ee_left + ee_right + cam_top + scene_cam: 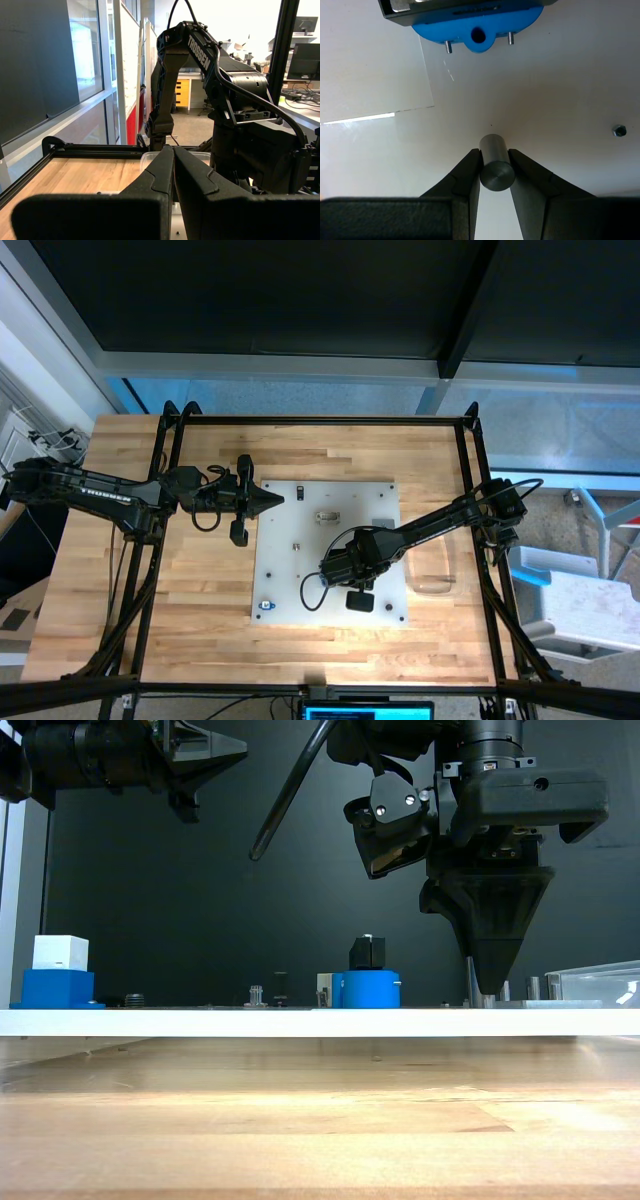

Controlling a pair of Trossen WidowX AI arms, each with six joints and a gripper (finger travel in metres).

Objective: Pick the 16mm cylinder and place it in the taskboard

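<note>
A short metal 16mm cylinder [495, 162] is pinched between the fingers of my right gripper [495, 172], which is shut on it. Its far end points at the white taskboard [560, 75], and I cannot tell whether it touches. In the high view the right gripper [335, 570] hangs over the middle of the taskboard [380, 500]. From the low view its fingertips [492, 982] reach down almost to the board's top. My left gripper [268, 498] is shut on nothing, held high at the board's left edge.
A blue fitting [477, 22] sits on the board just beyond the cylinder. Another blue block with a white cube [58, 975] stands at the board's near left. A clear plastic tray [435, 570] lies right of the board. Small connectors and screws dot the plate.
</note>
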